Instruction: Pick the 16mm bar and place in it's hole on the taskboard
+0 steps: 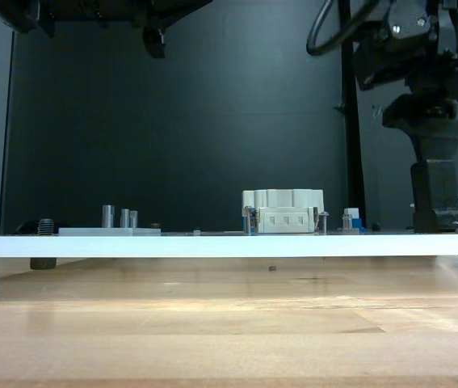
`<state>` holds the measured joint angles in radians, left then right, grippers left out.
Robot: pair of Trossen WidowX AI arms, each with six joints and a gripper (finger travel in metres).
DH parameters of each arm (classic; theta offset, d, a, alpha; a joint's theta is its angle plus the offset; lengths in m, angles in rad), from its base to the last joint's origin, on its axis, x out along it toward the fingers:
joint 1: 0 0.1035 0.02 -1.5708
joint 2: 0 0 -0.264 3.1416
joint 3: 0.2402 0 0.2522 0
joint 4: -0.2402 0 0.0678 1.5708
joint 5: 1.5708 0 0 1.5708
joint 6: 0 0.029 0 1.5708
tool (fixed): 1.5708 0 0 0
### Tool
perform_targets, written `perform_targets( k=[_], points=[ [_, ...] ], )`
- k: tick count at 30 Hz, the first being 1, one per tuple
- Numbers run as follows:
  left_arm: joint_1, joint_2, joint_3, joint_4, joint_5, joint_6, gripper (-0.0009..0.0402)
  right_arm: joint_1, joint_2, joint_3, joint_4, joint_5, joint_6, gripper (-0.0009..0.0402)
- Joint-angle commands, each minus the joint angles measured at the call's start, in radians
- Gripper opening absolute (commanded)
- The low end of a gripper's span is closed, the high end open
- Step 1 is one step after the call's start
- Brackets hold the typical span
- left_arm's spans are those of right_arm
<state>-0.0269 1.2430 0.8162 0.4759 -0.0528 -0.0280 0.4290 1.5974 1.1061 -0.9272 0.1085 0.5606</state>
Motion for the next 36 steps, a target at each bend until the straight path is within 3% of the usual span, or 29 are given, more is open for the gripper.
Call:
perform_targets(
  k=[1,27,36],
  points=[
    [0.000,0.000,0.000,0.000,0.000,0.000,0.0000,0.008,0.001,-0.014,0.015,-0.004,0.012,0.0291],
    [0.000,0.000,0.000,0.000,0.000,0.000,0.0000,0.012,0.087,-0.058,0.090,0.000,0.024,0.0288],
    [0.000,0.000,0.000,0.000,0.000,0.000,0.0000,0.012,0.087,-0.058,0.096,0.000,0.025,0.0210]
  ],
)
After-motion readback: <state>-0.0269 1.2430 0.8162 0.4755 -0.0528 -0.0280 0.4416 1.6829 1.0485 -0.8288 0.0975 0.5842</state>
